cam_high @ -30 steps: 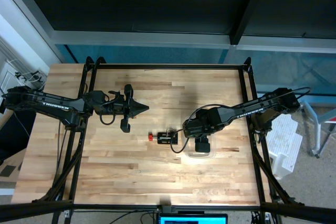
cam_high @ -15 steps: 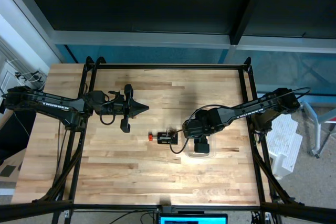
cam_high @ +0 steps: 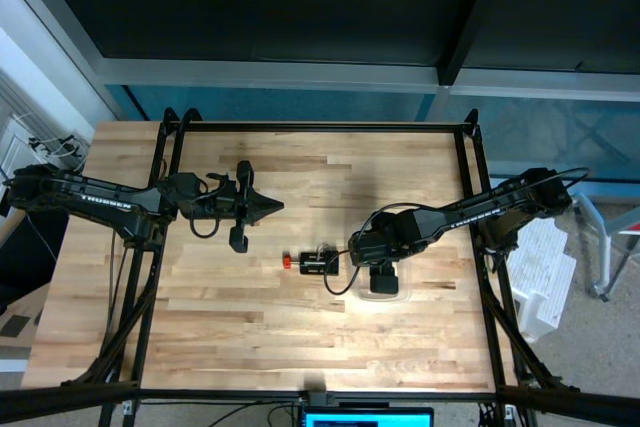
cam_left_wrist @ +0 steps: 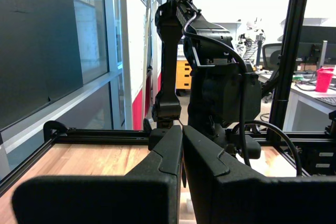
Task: Pick the rca connector and install on the hub
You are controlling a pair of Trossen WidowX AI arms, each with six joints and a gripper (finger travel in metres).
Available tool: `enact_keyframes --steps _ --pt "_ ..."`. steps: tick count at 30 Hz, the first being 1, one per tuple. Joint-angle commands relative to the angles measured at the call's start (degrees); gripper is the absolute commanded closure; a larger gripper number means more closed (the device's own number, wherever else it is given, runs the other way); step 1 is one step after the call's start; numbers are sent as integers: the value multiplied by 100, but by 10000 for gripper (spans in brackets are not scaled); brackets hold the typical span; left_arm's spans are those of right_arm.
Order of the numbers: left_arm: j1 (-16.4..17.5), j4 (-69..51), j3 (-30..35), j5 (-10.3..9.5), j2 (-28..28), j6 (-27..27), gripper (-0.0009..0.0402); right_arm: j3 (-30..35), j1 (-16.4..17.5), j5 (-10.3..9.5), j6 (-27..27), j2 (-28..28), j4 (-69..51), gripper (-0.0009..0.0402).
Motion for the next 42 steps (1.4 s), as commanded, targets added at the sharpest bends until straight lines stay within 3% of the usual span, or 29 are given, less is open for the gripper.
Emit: enact_keyframes --steps 1,12,25,42 --pt "0 2 0 2 2 2 393 -4 2 2 0 92 28 171" --pt "0 2 0 2 0 2 393 -7 13 0 -4 448 219 172" --pt "0 2 0 2 2 2 393 -188 17 0 -17 448 439 198" --pt "0 2 0 2 0 2 393 -238 24 0 -17 448 549 200"
